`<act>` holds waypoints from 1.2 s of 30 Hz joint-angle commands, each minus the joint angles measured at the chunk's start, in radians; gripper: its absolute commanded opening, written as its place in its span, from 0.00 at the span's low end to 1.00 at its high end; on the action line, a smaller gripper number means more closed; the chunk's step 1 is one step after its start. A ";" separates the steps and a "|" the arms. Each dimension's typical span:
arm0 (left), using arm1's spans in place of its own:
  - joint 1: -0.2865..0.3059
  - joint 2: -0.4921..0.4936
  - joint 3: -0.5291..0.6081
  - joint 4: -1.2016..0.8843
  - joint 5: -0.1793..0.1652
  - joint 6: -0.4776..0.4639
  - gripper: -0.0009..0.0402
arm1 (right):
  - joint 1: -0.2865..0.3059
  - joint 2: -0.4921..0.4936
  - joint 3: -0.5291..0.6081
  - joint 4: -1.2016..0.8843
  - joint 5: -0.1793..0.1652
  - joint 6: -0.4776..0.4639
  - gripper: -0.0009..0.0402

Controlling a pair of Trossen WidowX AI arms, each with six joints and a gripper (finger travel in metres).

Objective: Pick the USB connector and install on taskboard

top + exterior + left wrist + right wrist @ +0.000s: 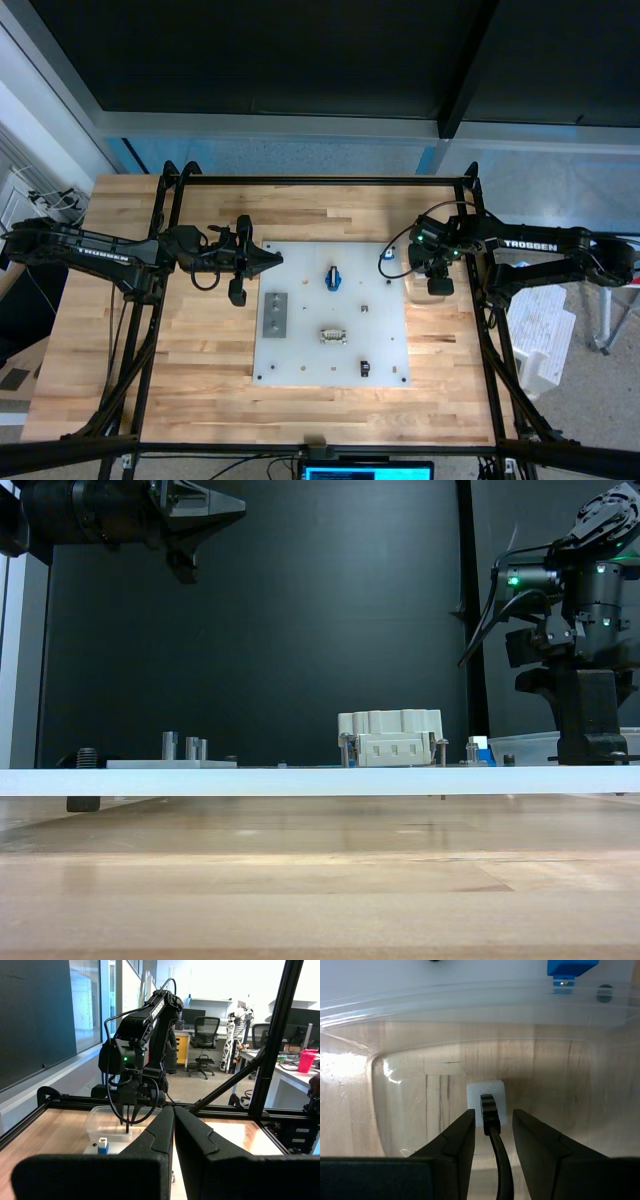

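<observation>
from where i stand the right gripper [492,1114] is down inside the clear plastic tray [350,1030] just off the right edge of the taskboard [300,300]. its fingers are apart and straddle the black usb connector [488,1106], which sits on a small white block [475,1094] with its cable [501,1175] running back between the fingers. a gap shows on each side, so nothing is gripped yet. to do this pick well, i'd say the fingers should centre on the plug body rather than the cable, close squarely so the plug doesn't twist, then lift straight up to clear the tray wall before heading for the board. the cable's pull could skew the plug, so a firm hold low on the body looks wise. the left gripper [274,258] hangs high over the board's left edge, fingers pressed together, holding nothing. "trossen" reads in white along both arms in the high view; i can make out no other writing.
</observation>
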 commanded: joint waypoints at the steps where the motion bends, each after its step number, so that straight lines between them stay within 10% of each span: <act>1: 0.000 0.000 0.000 0.000 0.000 0.000 0.02 | 0.002 0.000 -0.009 0.005 0.000 -0.011 0.22; 13: 0.000 0.000 0.000 0.000 0.000 0.000 0.02 | 0.006 -0.009 -0.010 0.009 -0.002 -0.013 0.01; 36: 0.000 0.000 0.000 0.000 0.000 0.000 0.02 | 0.006 -0.077 -0.010 -0.016 -0.002 -0.039 0.02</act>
